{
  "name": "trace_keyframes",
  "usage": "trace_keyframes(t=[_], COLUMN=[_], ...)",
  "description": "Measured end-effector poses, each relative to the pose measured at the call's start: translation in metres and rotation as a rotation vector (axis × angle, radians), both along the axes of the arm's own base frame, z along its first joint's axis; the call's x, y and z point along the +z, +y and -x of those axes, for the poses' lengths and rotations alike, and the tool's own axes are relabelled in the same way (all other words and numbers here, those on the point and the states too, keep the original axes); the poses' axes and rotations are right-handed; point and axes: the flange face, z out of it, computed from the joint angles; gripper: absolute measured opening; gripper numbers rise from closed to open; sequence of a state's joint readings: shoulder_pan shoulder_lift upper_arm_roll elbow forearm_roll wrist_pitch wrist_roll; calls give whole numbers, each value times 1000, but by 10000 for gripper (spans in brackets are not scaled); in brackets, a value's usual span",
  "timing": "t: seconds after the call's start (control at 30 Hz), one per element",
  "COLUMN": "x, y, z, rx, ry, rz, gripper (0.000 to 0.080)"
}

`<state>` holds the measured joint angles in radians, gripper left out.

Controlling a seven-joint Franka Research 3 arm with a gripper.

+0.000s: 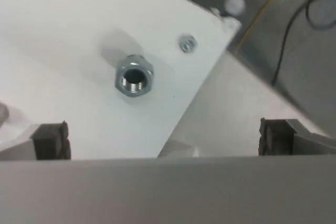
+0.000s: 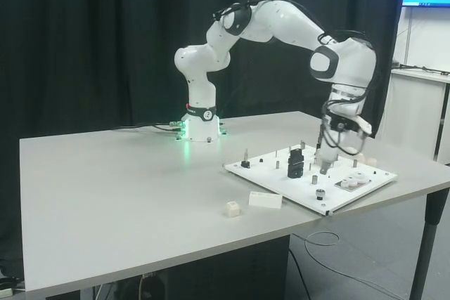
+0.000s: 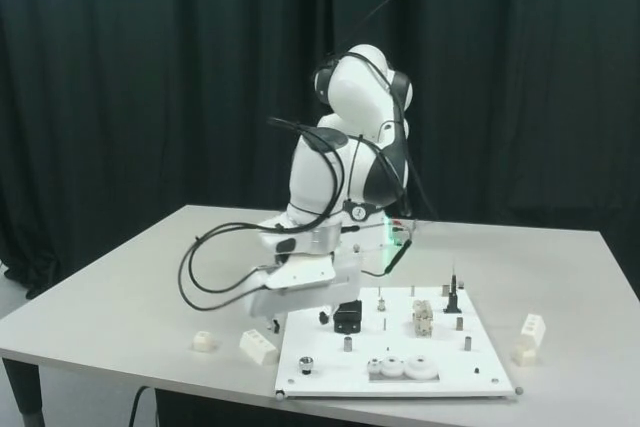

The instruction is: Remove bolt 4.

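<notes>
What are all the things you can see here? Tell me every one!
Table: one, grey, under everything.
Board: one, white, flat on the table near its edge.
Big nut: one, grey metal, standing on the board near a corner, below the tool.
Small bolt: one, grey, on the board near the big nut, closer to the board's edge.
Round discs: three, white, in a row near the board's front edge.
Black block: one, on the board by the arm.
Small blocks: two, white, on the table beside the board.
More blocks: two, white, on the table at the board's other side.
Curtain: black, behind the table.
Arm: one, white, bolted to the table.
Tool: one, open, holding nothing.
</notes>
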<state>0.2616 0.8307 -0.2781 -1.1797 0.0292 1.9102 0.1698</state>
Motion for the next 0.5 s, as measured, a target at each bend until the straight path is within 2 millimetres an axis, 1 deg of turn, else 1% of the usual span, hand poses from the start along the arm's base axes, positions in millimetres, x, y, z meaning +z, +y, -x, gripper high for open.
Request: trace_keyframes(t=[0.2, 0.37, 0.5], x=[-1, -4, -9], y=[-8, -12, -13], z=[0, 1, 4], rx=[-203, -461, -633], ry=[-31, -67, -80], rz=[7, 15, 17], gripper=[800, 800, 800])
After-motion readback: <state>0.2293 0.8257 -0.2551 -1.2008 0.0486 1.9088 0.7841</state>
